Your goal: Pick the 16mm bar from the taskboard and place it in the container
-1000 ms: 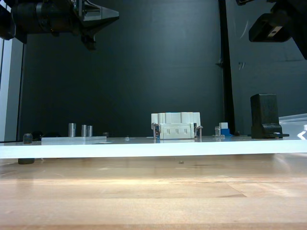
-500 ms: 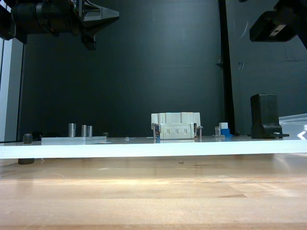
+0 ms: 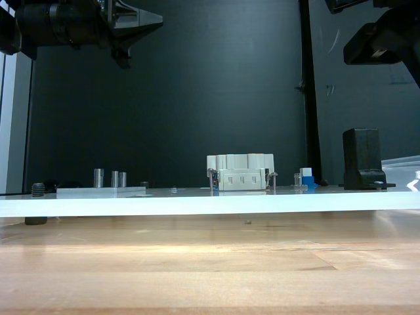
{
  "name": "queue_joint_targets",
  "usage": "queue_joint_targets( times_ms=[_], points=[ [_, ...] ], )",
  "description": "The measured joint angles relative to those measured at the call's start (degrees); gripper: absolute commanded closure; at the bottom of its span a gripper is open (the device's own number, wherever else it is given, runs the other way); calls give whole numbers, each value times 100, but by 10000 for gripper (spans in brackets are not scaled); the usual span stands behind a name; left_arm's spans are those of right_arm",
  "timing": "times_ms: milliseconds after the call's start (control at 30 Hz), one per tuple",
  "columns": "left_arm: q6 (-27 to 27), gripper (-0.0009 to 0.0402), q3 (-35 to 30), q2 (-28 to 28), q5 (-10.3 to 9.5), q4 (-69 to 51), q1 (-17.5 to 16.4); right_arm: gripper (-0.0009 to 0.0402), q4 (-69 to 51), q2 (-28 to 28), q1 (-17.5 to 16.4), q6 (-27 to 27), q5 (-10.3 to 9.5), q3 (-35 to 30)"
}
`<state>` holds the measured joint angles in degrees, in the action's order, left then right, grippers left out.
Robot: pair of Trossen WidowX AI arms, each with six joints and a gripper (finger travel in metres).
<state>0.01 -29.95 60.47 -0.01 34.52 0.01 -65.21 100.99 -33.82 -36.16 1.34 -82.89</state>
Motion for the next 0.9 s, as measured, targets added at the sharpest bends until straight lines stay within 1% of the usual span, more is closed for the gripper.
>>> queue_joint_targets(
  times_ms=[133,200,333,467,767,900],
  points=[
    [0,393,0,0,-2,2,0,237,61,11,-15,0,17,20],
    [0,393,2,0,0,0,0,222,90,11,-20,2,61,50],
    [0,393,2,2,0,0,0,202,199,11,-35,0,74,127],
    [0,393,2,0,0,0,0,195,229,11,-52,0,70,197],
    [0,393,2,0,0,2,0,192,614,11,-72,50,72,546],
    [0,393,2,2,0,0,0,192,713,11,-72,72,140,629]
  ],
)
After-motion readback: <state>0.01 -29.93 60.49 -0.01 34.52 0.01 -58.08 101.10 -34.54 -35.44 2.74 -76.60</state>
